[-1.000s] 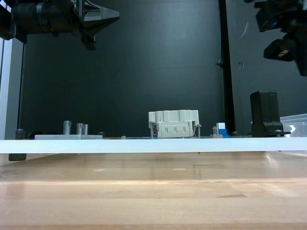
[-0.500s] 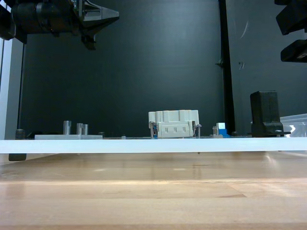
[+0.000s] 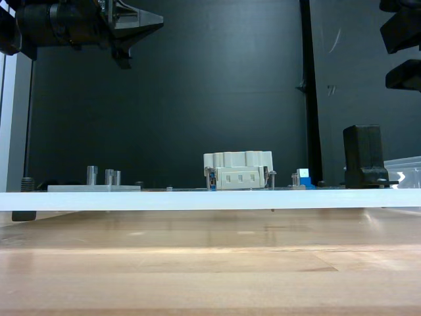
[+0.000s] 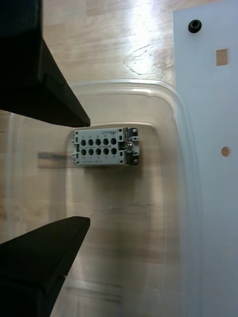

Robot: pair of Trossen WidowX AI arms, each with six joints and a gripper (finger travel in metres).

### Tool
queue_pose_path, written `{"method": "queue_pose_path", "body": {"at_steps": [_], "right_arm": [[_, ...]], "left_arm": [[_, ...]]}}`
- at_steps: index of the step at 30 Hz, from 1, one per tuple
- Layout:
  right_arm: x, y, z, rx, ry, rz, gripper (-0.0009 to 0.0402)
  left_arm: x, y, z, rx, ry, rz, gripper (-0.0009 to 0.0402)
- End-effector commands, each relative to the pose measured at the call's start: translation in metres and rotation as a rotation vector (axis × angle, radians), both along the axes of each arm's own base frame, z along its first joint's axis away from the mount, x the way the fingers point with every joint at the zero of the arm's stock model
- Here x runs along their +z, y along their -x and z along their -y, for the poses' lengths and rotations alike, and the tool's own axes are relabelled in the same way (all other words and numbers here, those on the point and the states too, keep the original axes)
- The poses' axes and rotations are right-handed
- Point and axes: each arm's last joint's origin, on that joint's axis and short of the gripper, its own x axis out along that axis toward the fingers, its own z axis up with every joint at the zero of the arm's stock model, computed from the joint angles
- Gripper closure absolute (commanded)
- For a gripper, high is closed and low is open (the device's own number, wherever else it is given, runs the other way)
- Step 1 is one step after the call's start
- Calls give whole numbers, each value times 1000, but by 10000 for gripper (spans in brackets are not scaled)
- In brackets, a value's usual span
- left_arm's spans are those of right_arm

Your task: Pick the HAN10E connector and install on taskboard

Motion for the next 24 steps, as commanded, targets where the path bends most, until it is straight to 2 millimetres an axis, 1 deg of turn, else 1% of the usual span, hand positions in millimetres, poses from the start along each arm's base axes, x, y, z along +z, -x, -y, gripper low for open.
{"method": "queue_pose_path", "body": {"at_steps": [1, 10, 16, 24], "right_arm": [[-5, 0, -1, 1, -12, 5, 138], [-16, 0, -3, 5, -19, -37, 131], [-22, 0, -3, 1, -25, -33, 123], [-35, -3, -6, 6, -43, -39, 121]], "left_arm": [[0, 0, 0, 0, 0, 0, 392], [0, 0, 0, 0, 0, 0, 392], [0, 0, 0, 0, 0, 0, 392], [0, 0, 0, 0, 0, 0, 392]]}}
